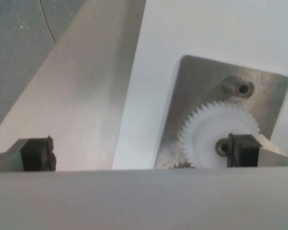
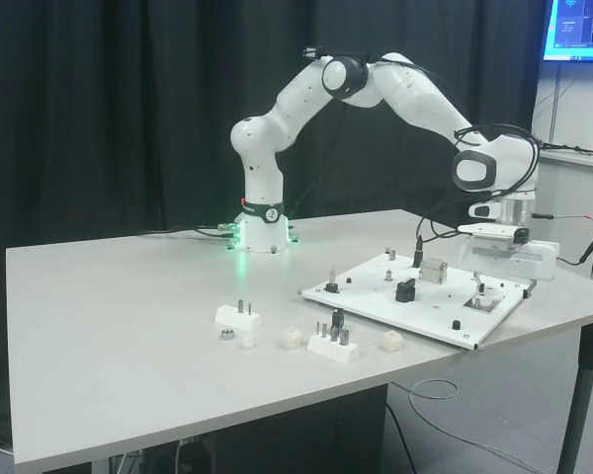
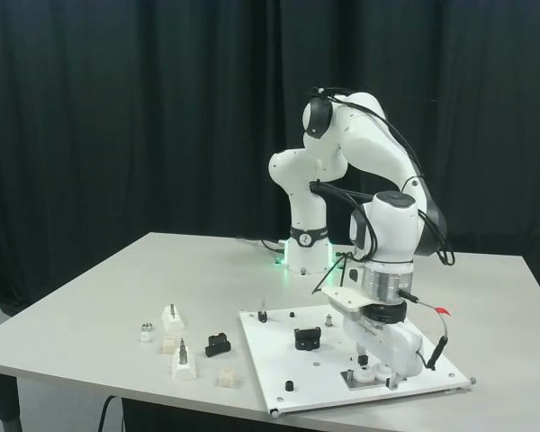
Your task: Pick small gear.
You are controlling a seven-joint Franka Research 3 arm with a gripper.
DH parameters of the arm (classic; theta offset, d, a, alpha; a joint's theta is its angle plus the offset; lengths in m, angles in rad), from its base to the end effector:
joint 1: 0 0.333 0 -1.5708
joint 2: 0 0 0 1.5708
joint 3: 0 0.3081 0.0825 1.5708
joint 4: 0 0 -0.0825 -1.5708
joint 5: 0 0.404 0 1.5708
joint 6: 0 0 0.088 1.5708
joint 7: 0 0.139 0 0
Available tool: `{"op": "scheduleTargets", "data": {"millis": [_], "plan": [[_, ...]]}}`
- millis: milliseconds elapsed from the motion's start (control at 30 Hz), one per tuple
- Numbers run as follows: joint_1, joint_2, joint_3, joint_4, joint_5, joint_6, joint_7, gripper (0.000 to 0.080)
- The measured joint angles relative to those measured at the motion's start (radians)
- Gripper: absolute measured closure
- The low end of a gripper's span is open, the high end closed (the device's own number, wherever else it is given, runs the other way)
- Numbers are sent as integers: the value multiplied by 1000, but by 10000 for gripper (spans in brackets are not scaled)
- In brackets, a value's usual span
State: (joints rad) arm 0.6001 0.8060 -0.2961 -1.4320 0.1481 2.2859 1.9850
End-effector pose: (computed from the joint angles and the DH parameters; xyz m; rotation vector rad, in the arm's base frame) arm 0.6990 0.2623 0.1858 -2.0700 2.3056 -0.1851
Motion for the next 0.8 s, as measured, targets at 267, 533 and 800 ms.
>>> {"op": "scheduleTargets", "data": {"millis": [267, 533, 800], "plan": [[0, 0, -8, 18, 0, -29, 0, 3], [0, 0, -16, 25, -4, -45, -5, 3], [0, 0, -24, 25, -26, -56, -30, 3]]}}
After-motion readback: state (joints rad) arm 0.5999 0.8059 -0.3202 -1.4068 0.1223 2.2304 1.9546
